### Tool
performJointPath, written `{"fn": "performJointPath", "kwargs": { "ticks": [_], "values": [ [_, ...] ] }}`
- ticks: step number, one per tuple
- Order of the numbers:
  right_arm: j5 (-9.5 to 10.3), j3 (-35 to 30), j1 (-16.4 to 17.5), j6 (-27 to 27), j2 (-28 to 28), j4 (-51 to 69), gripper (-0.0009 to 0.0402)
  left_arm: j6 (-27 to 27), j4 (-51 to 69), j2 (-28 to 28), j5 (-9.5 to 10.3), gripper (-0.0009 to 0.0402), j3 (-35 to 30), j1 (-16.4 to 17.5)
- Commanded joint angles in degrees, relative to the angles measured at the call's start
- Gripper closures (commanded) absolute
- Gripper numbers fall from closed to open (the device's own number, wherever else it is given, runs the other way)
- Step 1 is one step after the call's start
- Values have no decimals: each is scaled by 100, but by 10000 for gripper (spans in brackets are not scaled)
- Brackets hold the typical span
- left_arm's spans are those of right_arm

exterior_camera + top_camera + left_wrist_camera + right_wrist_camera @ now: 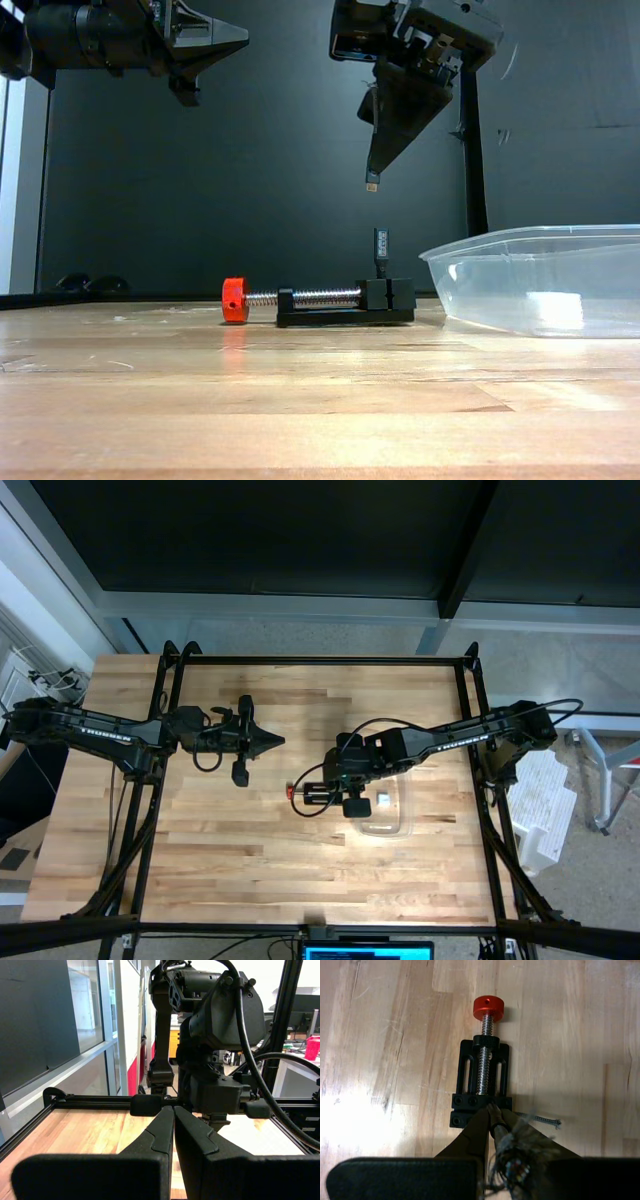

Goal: Remove the USB-C connector from taskboard and place in the container

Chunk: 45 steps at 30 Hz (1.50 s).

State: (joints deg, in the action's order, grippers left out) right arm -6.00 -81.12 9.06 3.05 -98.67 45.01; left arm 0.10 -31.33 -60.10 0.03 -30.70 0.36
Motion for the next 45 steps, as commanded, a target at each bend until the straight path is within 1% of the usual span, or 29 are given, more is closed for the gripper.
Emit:
{"fn": "performJointPath", "kwargs": {
  "ticks": [1,7,11,20,23,32,38,45],
  "values": [
    [2,-2,11,63,33,155,393,2,-4,0,0,393,0,0],
    [4,92,39,103,129,181,393,2,-2,-2,0,393,0,0],
    [2,415,63,142,348,170,393,2,-4,0,0,393,0,0],
    [-2,1235,122,424,1001,94,393,2,-2,-2,0,393,0,0],
    [-55,1523,131,514,1224,76,389,2,-4,0,0,393,0,2],
    [-68,2236,157,706,1779,50,341,2,-4,0,0,393,0,2],
    [-66,2376,164,708,1943,48,313,2,-2,-2,0,393,0,0],
    [-46,2352,173,708,1963,48,288,2,-2,-2,0,393,0,0]
  ]
}}
